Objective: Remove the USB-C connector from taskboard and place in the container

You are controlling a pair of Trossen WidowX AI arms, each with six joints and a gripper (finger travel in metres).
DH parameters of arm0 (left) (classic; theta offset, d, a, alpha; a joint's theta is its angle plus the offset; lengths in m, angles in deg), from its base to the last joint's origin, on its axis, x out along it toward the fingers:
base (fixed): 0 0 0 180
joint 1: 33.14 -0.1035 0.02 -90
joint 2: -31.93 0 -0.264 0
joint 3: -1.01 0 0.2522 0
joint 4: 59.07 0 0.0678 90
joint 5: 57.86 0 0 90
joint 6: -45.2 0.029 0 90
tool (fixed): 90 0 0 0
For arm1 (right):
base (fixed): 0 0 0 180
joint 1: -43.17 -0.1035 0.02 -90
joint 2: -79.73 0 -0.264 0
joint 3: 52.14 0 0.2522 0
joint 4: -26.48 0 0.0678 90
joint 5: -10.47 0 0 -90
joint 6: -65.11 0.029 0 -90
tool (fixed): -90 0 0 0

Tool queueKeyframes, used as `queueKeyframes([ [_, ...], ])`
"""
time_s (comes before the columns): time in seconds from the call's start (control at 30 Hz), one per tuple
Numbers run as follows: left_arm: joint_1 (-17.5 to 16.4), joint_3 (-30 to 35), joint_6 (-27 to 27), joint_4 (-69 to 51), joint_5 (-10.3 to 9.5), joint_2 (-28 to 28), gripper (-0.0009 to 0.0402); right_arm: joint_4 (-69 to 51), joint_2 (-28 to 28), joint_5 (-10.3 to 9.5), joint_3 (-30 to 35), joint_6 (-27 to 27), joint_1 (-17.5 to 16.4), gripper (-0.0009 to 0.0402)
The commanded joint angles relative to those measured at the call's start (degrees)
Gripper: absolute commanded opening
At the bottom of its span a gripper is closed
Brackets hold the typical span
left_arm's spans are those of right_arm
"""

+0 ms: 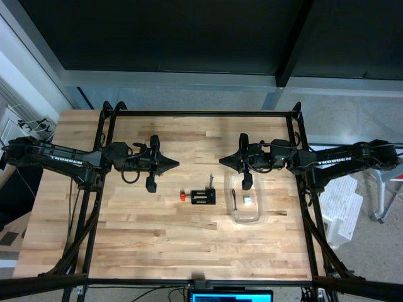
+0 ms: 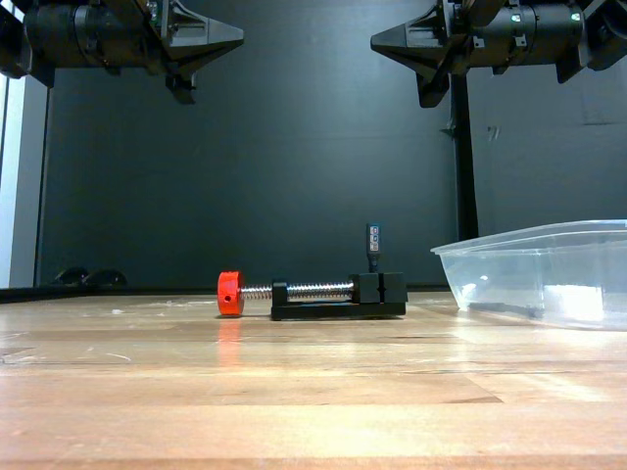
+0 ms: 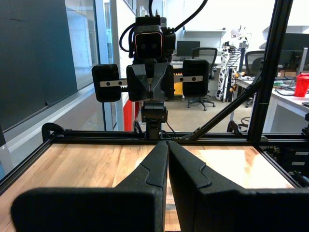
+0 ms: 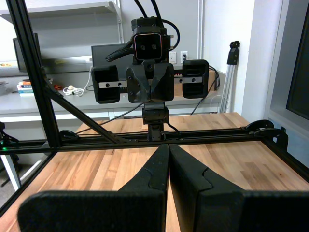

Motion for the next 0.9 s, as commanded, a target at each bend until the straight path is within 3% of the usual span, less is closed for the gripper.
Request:
queueKeyframes([
  [0.03,0.0,0.0,0.0,0.0,0.00,0.0,0.0000,-0.2,0.0,0.02,0.0,0.0,0.0,0.0000],
  [0.9,0.0,0.0,0.0,0.0,0.00,0.0,0.0000,-0.7,0.0,0.02,0.0,0.0,0.0,0.0000],
])
